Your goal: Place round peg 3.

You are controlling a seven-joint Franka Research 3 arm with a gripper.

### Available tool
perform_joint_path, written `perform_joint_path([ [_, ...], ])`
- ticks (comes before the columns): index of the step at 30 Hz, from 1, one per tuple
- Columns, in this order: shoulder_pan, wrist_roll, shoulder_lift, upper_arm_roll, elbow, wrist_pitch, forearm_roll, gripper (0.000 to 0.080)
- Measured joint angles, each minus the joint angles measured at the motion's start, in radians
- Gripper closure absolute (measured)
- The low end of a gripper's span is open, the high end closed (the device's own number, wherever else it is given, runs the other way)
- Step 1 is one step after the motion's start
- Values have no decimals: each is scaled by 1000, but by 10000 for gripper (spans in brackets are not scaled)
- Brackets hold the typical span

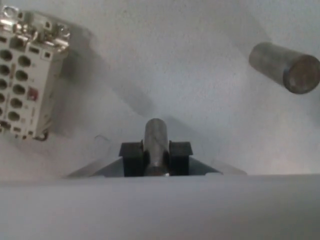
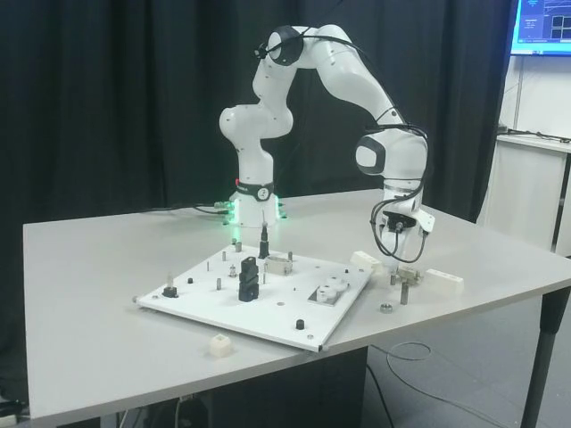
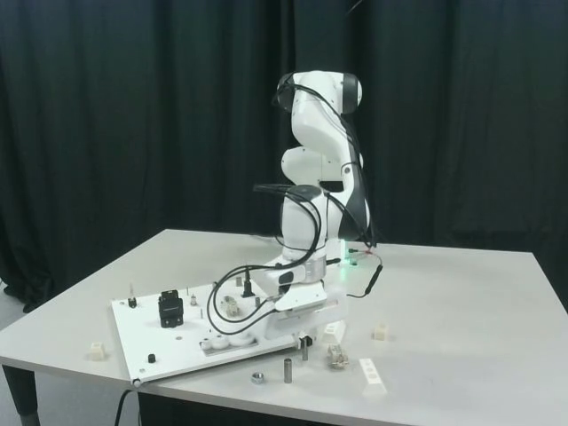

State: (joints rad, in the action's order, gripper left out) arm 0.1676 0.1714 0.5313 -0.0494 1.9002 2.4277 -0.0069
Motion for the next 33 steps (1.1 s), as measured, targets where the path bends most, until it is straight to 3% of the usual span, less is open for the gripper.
perform_joint_path([
  [22, -1, 10, 42, -7, -48, -32, 0, 698],
  [23, -1, 10, 43, -8, -51, -36, 0, 502],
  [30, -1, 10, 44, -9, -76, -69, 0, 502],
  [31, -1, 10, 44, -9, -81, -76, 0, 199],
  [32, -1, 10, 44, -9, -87, -84, 0, 47],
  [33, -1, 10, 44, -9, -94, -94, 0, 47],
])
